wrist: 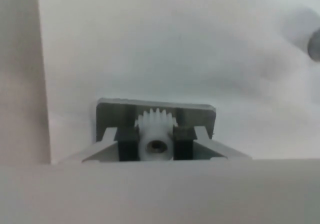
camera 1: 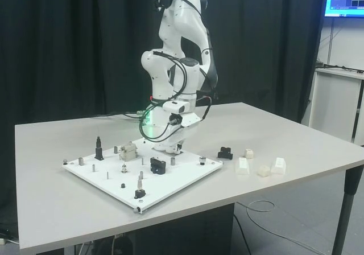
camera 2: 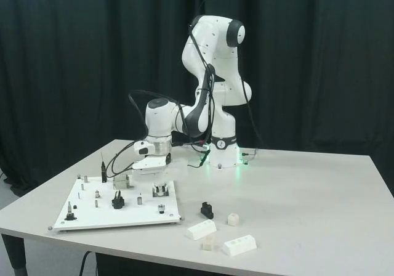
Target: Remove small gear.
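A small white gear (wrist: 157,126) with fine teeth and a centre bore sits between the two black pads (wrist: 128,140) of my gripper (wrist: 156,142), which is shut on it. In the room views the gripper (camera 1: 172,147) (camera 2: 160,188) hangs low over the far right part of the white assembly board (camera 1: 176,181) (camera 2: 144,219). The gear itself is too small to make out there. Whether it still touches the board cannot be told.
Several pegs and black parts (camera 1: 157,165) (camera 2: 117,200) stand on the board. Beside the board on the grey table lie a black piece (camera 1: 225,152) (camera 2: 207,211) and several white blocks (camera 1: 243,166) (camera 2: 201,229). The arm's base (camera 2: 223,153) is behind.
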